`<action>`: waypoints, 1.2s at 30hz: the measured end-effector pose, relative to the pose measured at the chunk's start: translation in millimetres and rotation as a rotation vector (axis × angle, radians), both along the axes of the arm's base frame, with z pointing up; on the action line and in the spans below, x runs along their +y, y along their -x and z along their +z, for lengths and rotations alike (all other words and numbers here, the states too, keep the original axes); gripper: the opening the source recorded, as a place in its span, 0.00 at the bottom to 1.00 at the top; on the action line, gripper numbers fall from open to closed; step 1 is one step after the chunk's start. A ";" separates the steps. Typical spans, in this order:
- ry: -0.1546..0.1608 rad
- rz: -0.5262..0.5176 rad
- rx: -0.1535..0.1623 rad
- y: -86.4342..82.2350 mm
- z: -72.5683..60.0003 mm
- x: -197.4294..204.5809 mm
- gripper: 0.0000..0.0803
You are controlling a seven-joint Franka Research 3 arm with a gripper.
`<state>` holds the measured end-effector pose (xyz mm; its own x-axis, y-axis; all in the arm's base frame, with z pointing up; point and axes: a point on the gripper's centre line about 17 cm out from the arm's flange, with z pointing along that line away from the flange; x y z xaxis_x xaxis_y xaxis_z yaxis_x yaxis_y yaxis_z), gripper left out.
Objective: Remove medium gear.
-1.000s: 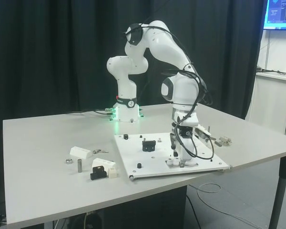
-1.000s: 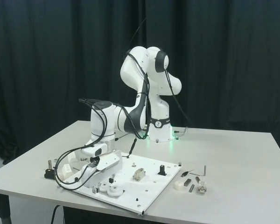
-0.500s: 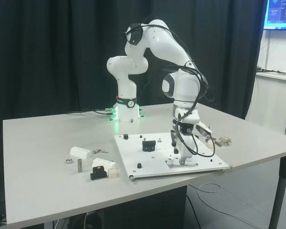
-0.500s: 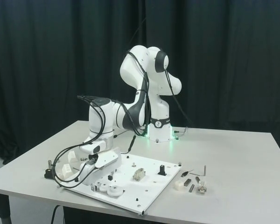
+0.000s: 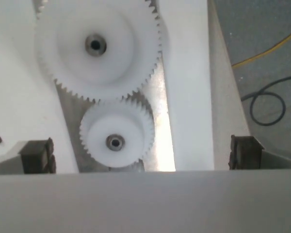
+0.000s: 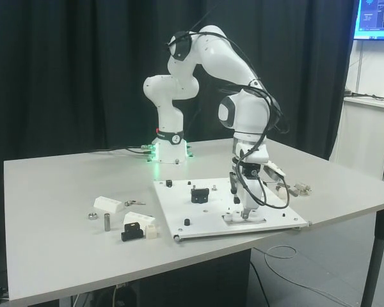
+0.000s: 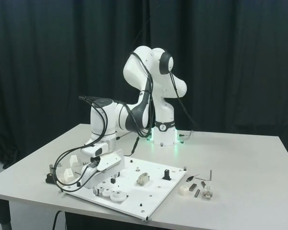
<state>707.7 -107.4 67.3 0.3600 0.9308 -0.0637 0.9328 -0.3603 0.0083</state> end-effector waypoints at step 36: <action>0.001 0.002 0.024 6.2 -14.6 0.2 1.00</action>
